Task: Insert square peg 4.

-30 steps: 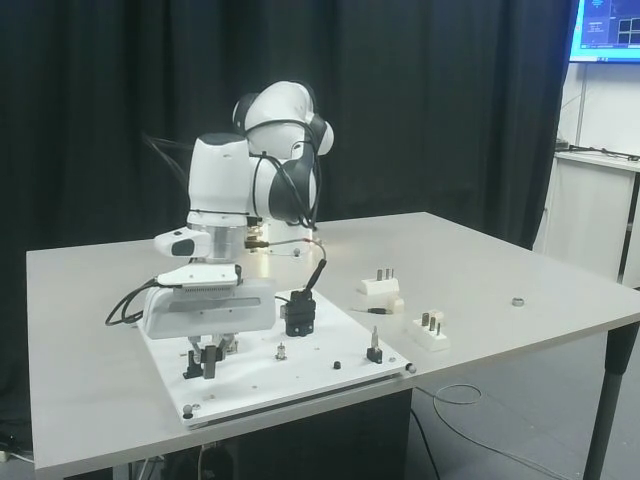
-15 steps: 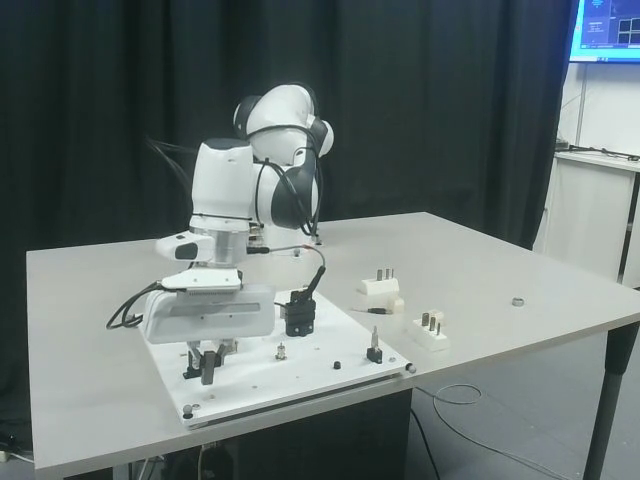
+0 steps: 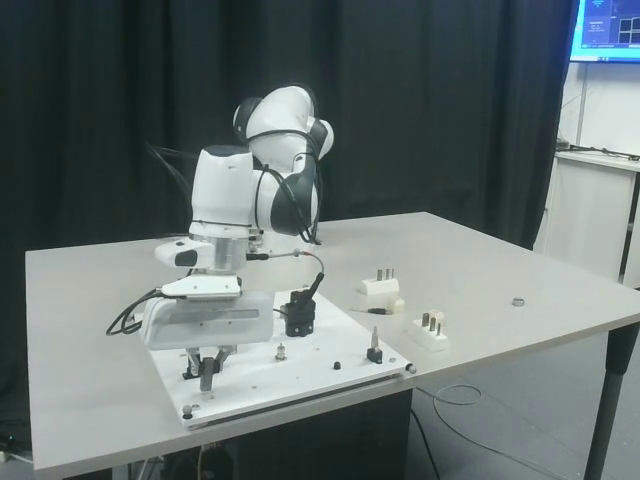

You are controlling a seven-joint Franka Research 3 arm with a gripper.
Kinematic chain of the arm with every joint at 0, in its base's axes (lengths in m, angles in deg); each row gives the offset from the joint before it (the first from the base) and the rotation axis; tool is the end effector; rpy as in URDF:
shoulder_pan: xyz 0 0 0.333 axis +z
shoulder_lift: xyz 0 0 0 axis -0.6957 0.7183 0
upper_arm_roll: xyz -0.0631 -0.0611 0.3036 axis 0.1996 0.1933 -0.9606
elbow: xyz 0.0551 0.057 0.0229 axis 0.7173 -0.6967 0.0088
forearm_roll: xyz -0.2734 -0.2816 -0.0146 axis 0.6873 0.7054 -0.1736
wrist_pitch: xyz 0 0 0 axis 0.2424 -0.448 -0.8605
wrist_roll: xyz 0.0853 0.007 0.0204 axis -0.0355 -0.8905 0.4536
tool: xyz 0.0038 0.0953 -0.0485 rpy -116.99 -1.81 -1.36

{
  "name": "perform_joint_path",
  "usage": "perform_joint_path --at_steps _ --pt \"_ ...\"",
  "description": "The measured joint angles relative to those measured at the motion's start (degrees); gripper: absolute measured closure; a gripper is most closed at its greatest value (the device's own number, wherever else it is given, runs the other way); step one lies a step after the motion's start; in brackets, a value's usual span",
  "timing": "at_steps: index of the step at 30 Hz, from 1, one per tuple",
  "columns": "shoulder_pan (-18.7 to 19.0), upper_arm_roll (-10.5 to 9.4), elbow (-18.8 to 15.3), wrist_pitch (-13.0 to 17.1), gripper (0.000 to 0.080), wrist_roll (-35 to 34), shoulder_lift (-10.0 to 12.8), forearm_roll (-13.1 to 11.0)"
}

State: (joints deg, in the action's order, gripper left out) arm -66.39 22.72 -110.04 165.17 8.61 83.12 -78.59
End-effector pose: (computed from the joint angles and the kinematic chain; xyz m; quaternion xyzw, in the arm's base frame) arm 0.6907 -0.4345 0.2370 0.9309 -0.3498 0.0900 0.0546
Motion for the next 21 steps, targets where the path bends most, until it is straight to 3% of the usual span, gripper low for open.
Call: perform_joint_path --at_steps 21 --pt "0.24 -0.02 0.0 2.01 0.0649 0.08 0.28 0.0"
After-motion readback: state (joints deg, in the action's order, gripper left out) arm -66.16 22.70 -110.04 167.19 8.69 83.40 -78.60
